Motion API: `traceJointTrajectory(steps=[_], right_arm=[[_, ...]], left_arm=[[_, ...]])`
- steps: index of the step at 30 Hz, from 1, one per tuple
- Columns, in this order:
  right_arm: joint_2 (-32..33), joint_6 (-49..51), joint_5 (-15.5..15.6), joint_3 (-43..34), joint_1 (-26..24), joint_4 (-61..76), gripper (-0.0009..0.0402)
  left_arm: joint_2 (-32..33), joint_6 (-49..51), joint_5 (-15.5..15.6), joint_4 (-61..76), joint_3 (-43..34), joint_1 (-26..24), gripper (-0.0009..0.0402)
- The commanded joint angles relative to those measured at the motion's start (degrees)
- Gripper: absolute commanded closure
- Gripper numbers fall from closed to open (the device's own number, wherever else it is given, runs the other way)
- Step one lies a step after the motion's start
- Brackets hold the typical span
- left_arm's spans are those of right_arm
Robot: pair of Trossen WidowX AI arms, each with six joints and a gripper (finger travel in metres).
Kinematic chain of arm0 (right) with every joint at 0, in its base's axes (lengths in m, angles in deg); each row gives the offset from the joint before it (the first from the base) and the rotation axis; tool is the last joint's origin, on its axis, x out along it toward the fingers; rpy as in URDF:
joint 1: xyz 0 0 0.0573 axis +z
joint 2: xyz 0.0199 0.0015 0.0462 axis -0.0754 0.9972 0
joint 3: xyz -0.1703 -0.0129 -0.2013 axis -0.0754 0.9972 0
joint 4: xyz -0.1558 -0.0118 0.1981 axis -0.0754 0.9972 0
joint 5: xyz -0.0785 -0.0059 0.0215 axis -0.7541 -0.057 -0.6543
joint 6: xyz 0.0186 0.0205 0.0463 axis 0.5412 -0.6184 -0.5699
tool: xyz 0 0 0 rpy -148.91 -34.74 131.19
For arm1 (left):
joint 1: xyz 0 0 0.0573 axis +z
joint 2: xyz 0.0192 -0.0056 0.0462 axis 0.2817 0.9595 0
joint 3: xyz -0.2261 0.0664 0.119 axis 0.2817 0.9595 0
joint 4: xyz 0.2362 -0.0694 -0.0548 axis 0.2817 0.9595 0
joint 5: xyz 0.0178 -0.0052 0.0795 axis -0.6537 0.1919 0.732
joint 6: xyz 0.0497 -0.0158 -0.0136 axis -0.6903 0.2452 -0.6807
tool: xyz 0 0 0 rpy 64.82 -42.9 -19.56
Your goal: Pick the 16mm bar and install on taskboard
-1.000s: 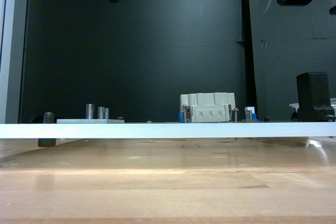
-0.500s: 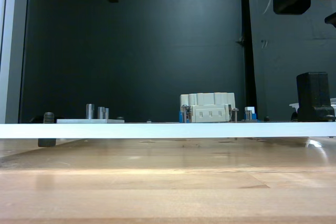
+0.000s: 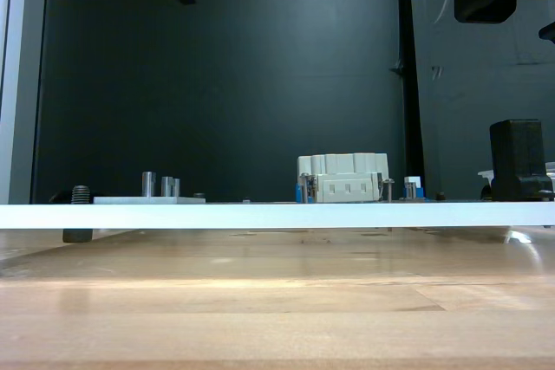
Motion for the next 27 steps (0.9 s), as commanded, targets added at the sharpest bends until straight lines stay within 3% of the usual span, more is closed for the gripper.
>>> traceJointTrajectory(steps=[1,27], right_arm=[[0.2,-0.1,0.1,0.2,0.0,-0.8,0.0393],[0.1,-0.3,1.9,-0.2,0.1,-1.3,0.0393]], left_arm=[[0.0,0.0,0.0,0.0,0.0,0.0,0.0253],[0.0,0.0,0.0,0.0,0.0,0.0,0.0253]])
